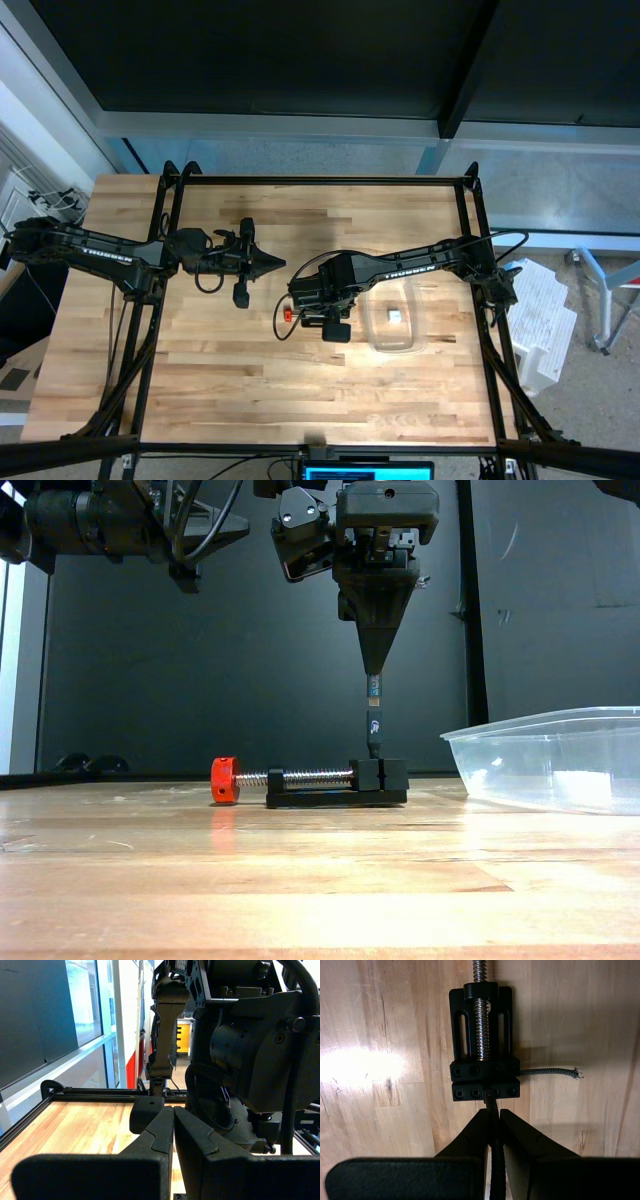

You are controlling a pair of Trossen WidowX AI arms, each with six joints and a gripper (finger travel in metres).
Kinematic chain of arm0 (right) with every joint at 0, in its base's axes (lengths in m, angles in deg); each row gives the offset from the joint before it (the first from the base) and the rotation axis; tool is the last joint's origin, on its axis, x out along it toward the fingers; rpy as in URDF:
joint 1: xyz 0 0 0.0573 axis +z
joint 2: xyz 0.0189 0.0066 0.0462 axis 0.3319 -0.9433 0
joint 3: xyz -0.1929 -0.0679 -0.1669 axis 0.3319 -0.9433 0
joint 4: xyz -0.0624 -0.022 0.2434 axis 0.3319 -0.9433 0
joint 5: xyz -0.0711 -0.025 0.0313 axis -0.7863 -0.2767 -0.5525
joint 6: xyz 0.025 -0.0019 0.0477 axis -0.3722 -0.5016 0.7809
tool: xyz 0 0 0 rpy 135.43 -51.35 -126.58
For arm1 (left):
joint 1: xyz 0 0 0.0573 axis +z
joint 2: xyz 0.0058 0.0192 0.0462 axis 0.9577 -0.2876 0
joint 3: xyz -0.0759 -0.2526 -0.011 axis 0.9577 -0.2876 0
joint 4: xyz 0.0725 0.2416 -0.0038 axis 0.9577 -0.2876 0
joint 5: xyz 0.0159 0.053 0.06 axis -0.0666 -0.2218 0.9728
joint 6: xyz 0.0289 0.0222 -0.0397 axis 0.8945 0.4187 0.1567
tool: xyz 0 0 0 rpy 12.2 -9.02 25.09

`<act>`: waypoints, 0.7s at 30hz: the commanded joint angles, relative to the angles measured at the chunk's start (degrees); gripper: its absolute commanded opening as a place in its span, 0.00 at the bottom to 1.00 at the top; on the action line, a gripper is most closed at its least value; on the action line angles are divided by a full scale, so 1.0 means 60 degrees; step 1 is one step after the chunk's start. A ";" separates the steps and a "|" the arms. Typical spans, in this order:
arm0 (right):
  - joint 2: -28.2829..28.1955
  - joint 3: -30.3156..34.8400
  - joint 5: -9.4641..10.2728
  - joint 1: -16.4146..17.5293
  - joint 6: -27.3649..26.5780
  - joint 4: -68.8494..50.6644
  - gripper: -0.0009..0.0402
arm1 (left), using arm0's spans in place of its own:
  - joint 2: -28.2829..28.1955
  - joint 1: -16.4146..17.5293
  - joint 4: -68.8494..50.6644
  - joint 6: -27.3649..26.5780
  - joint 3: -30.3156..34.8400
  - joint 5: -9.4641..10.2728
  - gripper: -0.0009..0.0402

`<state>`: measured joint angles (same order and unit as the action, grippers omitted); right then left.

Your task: Pick the USB-C connector and install on taskboard

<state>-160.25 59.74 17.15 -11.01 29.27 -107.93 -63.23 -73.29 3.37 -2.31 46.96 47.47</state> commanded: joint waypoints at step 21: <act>-0.0058 0.0015 0.0004 0.0004 -0.0036 0.0036 0.02 | -0.0004 0.0000 0.0000 0.0004 0.0000 -0.0004 0.02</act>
<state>-160.56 59.74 17.13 -11.01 29.05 -107.73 -63.23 -73.29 3.37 -2.31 46.94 47.44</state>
